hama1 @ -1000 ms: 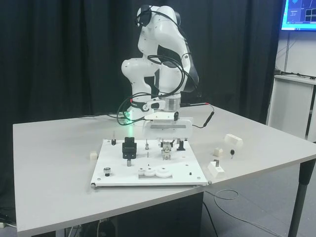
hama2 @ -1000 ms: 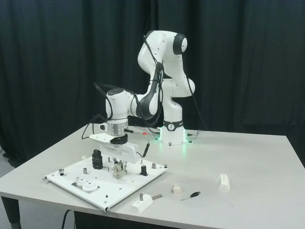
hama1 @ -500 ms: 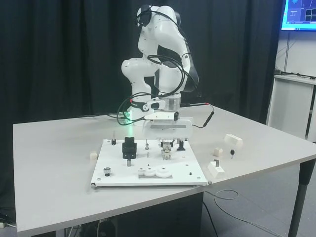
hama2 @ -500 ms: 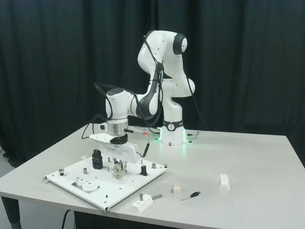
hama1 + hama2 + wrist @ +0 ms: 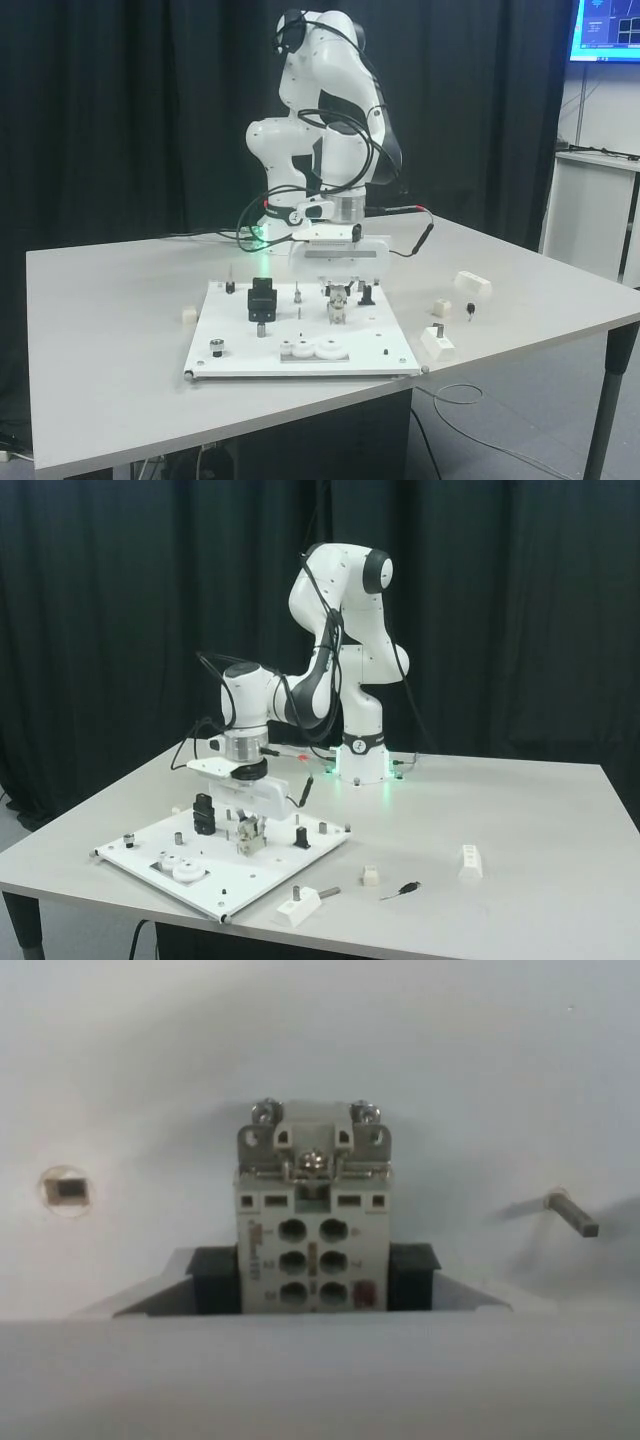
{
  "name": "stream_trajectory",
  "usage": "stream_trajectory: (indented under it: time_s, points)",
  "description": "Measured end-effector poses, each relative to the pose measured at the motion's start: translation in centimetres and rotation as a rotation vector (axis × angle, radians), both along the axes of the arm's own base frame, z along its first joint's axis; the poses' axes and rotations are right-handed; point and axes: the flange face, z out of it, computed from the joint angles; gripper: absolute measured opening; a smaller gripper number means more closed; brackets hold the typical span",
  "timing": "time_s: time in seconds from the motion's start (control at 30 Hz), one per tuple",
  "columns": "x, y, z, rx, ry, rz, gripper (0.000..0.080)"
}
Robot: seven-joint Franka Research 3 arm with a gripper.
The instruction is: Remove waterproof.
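The white arm (image 5: 325, 110) bends down over a white board (image 5: 300, 335) that lies near the front edge of the grey table (image 5: 110, 330). The gripper (image 5: 340, 292) hangs just above the middle of the board. Right under it is the waterproof connector (image 5: 312, 1222) — a small grey block with round holes in its face and a metal clip with screws on top. In the wrist view two black fingers (image 5: 212, 1278) sit on each side of the block, close against it, so the jaws look clenched on it, though I cannot tell how tight.

On the board there is also a black block (image 5: 262, 298) beside the connector, toward the board's left edge. Three white gears (image 5: 310, 349) sit near the board's front edge, and a small black knob (image 5: 216, 348) is near its front left corner. A thin metal pin (image 5: 572, 1214) stands up close to the connector.

The board's front corners come close to the table's front edge. There is more open room toward the right edge of the table — only a few small white parts (image 5: 472, 284) and a white block with a peg (image 5: 438, 341) lie there, well apart from the board. The left side of the table is wide and flat.

Tiny marks are printed on the connector's face, too small to read.
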Motion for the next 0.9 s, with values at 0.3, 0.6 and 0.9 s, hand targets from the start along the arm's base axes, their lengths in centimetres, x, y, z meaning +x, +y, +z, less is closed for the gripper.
stream_trajectory:
  time_s: [0.3,0.6,0.9]
  points:
    - [-0.1,0.6,2.9,0.037,0.0,0.006,0.031]
    - [-0.3,1.4,5.9,0.07,-0.001,0.012,0.031]
    - [-0.5,1.5,6.5,0.035,0.015,0.065,0.031]
